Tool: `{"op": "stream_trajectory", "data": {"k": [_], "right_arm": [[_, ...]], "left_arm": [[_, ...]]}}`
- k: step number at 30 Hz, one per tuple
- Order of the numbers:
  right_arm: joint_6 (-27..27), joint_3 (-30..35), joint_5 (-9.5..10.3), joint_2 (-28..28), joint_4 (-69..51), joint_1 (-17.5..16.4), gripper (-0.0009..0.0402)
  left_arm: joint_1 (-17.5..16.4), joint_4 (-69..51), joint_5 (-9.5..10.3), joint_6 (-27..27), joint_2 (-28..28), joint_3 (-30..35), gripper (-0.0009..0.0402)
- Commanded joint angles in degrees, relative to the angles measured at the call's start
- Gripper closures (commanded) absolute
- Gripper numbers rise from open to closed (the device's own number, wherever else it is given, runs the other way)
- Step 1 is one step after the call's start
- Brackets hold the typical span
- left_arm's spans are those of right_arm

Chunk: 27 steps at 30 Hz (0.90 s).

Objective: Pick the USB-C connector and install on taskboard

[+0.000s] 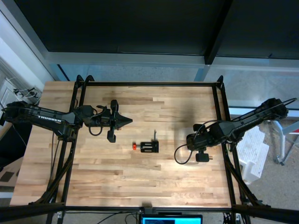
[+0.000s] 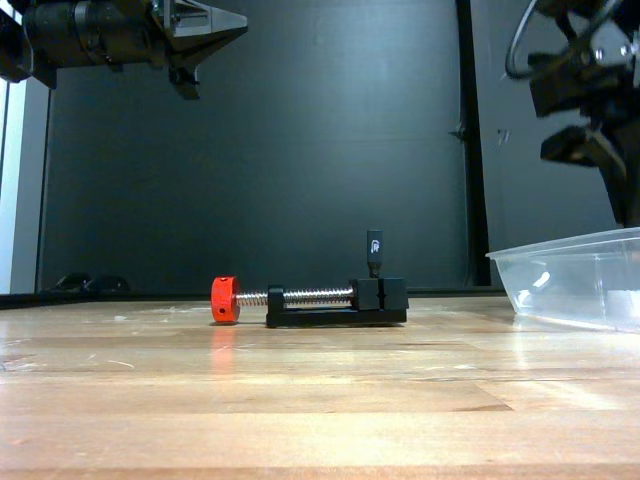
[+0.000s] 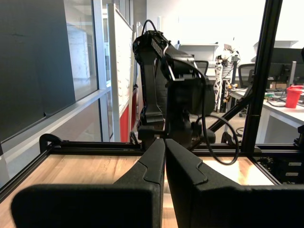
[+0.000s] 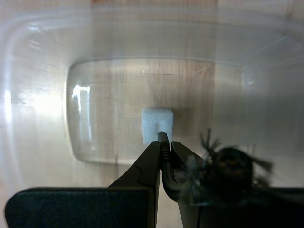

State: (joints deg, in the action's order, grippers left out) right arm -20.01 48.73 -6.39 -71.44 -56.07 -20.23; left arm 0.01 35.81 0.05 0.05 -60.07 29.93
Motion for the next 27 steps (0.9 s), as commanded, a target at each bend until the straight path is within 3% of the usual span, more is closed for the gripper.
{"op": "stream_trajectory", "data": {"k": [1, 8, 13, 27], "right_arm": [[0.0, 3.6, 0.02, 0.3, -3.9, 0.3, 0.0393], [1.1, 11.1, 1.68, -0.5, -9.1, 4.0, 0.0393], [3.1, 16.1, 1.49, -3.7, -11.7, 6.8, 0.0393], [5.5, 30.7, 1.2, -17.7, -14.4, 8.3, 0.0393]], "left_arm": [[0.0, 0.0, -0.02, 0.0, 0.0, 0.0, 0.0393], [0.0, 0.0, -0.02, 0.0, 0.0, 0.0, 0.0393], [0.0, 0.0, -0.02, 0.0, 0.0, 0.0, 0.0393], [0.0, 0.0, -0.02, 0.0, 0.0, 0.0, 0.0393]]}}
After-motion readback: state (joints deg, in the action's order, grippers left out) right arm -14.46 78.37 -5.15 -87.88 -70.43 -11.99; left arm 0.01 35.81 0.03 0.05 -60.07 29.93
